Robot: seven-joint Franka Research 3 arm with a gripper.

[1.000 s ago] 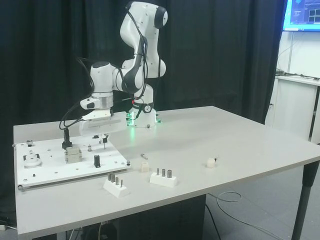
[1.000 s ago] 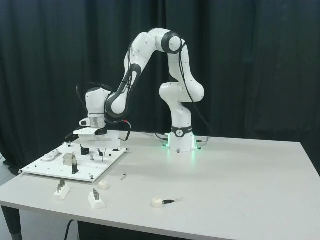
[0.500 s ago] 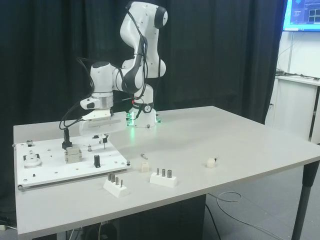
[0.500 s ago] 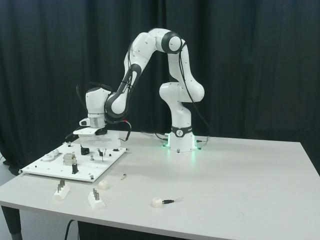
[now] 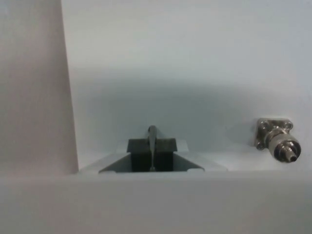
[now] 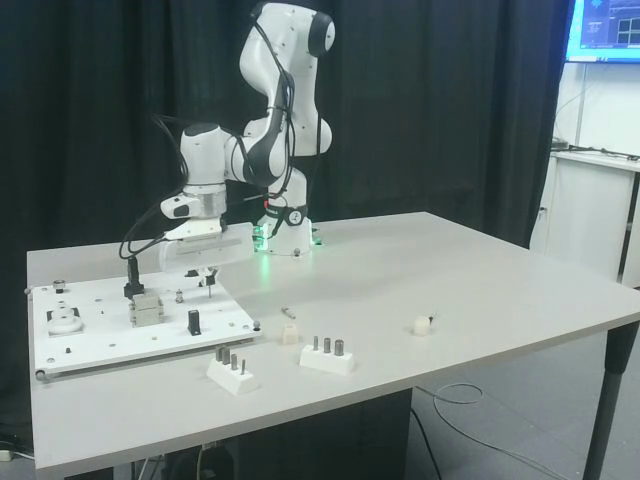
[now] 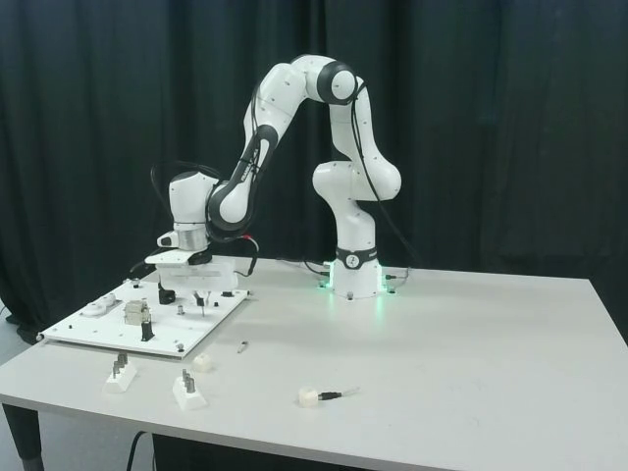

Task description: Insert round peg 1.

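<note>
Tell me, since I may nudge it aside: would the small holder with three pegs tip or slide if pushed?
The holder has a broad, low white base, so it would probably slide rather than tip. Its three pegs stand upright and seem loosely seated, so a sharp push might jostle them. It looks light.

A black curtain (image 7: 491, 137) hangs in long folds behind the grey tabletop (image 7: 471, 353) and fills the whole backdrop in the second room view. In the first room view the same curtain (image 6: 440, 110) ends toward the right, where a white wall (image 6: 600, 100) shows. A lit screen (image 6: 603, 28) sits high in that corner, above a white cabinet (image 6: 590, 205). A black table leg (image 6: 610, 405) stands on a grey floor (image 6: 500, 440), where a thin cable (image 6: 455, 400) lies looped.
</note>
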